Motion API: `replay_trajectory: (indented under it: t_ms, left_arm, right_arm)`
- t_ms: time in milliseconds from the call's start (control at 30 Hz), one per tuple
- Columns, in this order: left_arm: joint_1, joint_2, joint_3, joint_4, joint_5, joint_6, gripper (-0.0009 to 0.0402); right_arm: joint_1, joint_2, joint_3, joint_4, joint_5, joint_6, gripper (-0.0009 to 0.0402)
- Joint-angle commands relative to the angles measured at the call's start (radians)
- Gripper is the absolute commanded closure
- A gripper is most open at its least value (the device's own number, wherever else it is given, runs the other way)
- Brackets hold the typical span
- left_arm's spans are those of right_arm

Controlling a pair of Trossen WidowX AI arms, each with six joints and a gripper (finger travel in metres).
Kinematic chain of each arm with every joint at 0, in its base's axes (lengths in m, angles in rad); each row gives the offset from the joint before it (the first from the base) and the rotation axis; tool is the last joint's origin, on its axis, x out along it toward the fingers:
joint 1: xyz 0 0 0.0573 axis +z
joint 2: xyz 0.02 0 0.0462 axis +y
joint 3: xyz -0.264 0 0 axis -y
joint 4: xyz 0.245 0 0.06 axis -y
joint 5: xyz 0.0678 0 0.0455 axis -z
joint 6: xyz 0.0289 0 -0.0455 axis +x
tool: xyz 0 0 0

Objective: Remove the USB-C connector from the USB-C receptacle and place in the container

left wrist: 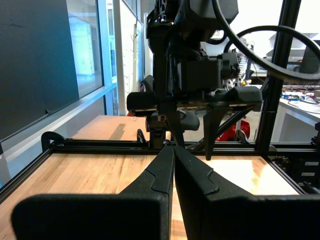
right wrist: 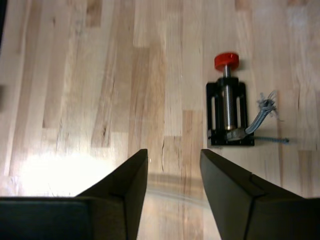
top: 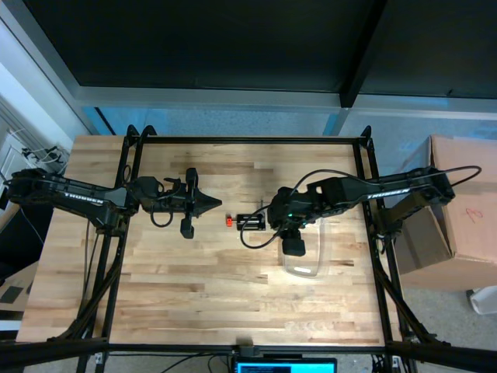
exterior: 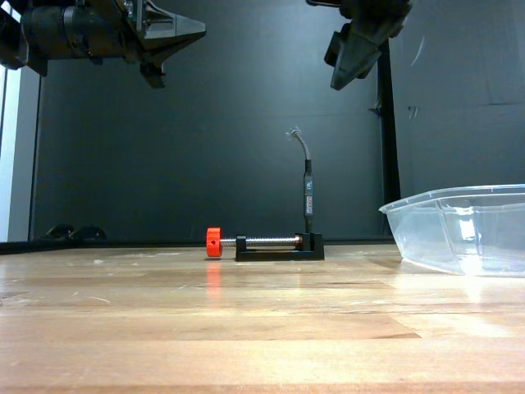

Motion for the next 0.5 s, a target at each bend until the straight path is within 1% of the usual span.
replay_trajectory:
  t_ms: [33, 267, 500]
  left_arm:
    - [0.000, 0.000, 0.000, 0.000, 0.000, 0.000, 0.0393]
    - [0.000, 0.000, 0.000, 0.000, 0.000, 0.000, 0.0393]
    - [0.000, 0.000, 0.000, 0.000, 0.000, 0.000, 0.0393]
  right_arm:
    - [0.001, 0.046, 0.036, -0.019, -0.001, 0.012, 0.0220]
    - [0.007, 0.122, 0.051, -0.024, -0.001, 0.043, 0.0194]
    - [0.008, 0.205, 0.051, -0.021, -0.001, 0.046, 0.0180]
